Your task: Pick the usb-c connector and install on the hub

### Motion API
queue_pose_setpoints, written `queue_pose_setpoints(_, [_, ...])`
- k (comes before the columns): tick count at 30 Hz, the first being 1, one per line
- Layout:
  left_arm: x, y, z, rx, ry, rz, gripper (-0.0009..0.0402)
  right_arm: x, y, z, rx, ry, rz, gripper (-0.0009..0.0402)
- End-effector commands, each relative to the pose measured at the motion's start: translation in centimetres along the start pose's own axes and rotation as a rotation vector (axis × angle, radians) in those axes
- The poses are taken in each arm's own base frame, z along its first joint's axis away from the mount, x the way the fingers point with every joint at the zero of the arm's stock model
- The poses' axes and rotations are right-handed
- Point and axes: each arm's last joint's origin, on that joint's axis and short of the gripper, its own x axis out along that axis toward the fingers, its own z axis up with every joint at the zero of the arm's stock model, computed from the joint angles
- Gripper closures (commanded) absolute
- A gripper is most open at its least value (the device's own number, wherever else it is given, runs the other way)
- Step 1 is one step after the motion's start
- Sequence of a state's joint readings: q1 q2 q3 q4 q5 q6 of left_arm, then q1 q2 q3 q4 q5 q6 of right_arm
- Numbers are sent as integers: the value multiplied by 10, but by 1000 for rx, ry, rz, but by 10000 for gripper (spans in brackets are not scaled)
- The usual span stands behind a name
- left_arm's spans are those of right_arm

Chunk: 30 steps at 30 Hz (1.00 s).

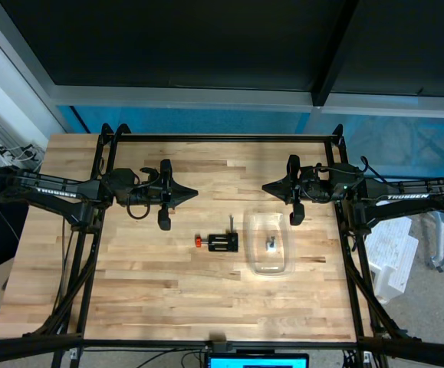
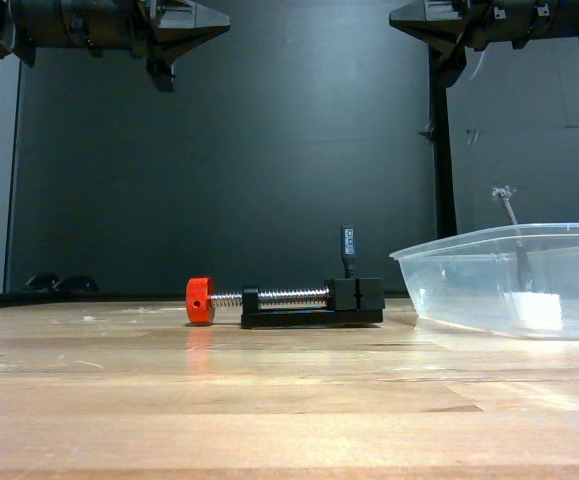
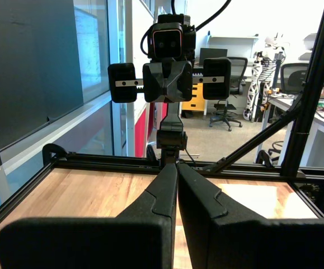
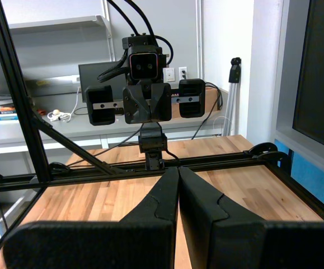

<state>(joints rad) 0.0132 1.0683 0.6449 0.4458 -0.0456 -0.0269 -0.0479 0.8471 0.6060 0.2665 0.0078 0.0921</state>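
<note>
left gripper (image 1: 194, 192) closed, held high at left; right gripper (image 1: 266, 186) closed, high, facing it

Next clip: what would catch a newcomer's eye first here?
The small black block with an orange-red knob sits mid-table, beside a clear plastic tray holding a tiny dark grey connector. Above the table, the left pincer and right pincer hang shut, tips facing each other.

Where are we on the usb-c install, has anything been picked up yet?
Nothing is done yet. The usb-c connector lies in the clear tray; the hub sits beside the tray, apart. Nothing is in hand: left gripper and right gripper hang shut above the table, facing each other. Pick and install remain.
</note>
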Motion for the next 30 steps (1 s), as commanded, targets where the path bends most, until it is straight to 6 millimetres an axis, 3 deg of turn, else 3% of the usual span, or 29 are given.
queue_pose_setpoints(1, [0, 0, 0, 0, 0, 0, 393, 0, 0, 0, 4, -1, 1, 393])
queue_pose_setpoints(24, [0, 0, 0, 0, 0, 0, 393, 0, 1, 0, 8, 3, 14, 393])
queue_pose_setpoints(30, [0, 0, 0, 0, 0, 0, 393, 0, 0, -7, 35, 78, 6, 393])
